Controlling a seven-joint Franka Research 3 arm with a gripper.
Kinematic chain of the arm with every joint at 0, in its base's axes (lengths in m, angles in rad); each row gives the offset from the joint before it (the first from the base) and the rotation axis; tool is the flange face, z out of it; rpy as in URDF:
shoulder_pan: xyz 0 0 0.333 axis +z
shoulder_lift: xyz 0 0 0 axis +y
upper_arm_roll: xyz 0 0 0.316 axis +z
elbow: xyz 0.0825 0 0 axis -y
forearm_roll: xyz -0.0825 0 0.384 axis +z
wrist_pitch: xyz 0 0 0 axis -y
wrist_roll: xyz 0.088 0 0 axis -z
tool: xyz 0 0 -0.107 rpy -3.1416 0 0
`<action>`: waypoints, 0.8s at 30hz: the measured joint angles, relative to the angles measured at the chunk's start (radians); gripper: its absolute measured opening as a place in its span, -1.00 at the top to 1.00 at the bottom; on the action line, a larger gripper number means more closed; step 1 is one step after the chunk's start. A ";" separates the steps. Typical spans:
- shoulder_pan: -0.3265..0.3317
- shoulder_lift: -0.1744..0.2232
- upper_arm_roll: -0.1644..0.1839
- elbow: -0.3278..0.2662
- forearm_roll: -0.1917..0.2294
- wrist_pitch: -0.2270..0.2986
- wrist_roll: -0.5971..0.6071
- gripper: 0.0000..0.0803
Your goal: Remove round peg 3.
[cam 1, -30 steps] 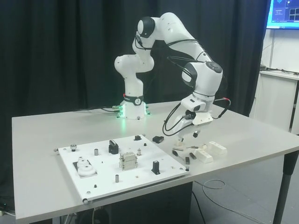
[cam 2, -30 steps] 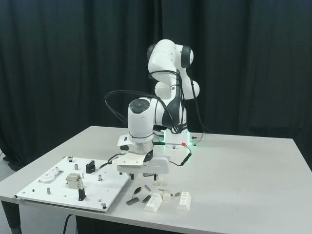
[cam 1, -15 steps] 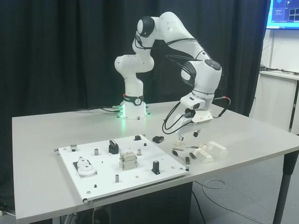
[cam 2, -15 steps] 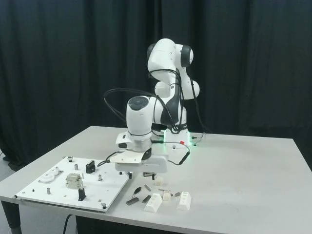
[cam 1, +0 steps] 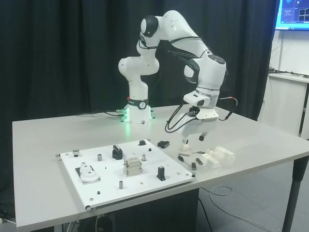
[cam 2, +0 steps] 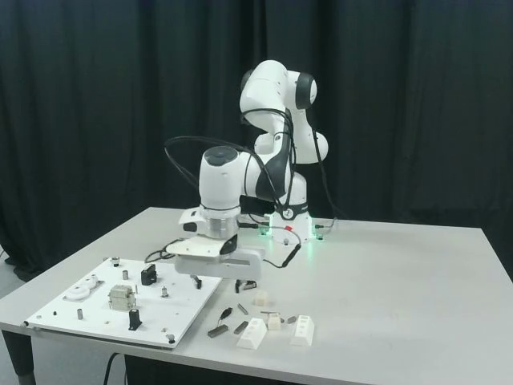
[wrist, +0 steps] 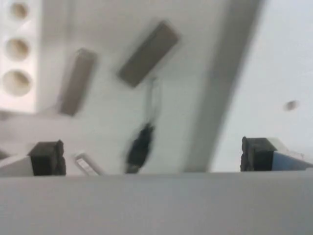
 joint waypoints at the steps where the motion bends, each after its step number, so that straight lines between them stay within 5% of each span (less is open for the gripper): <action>1: 0.000 0.000 -0.004 0.002 -0.006 0.008 0.000 -0.99; 11: -0.025 0.001 -0.049 0.029 -0.055 0.096 0.000 -0.99; 24: -0.149 0.008 -0.054 0.079 -0.073 0.197 -0.008 -0.99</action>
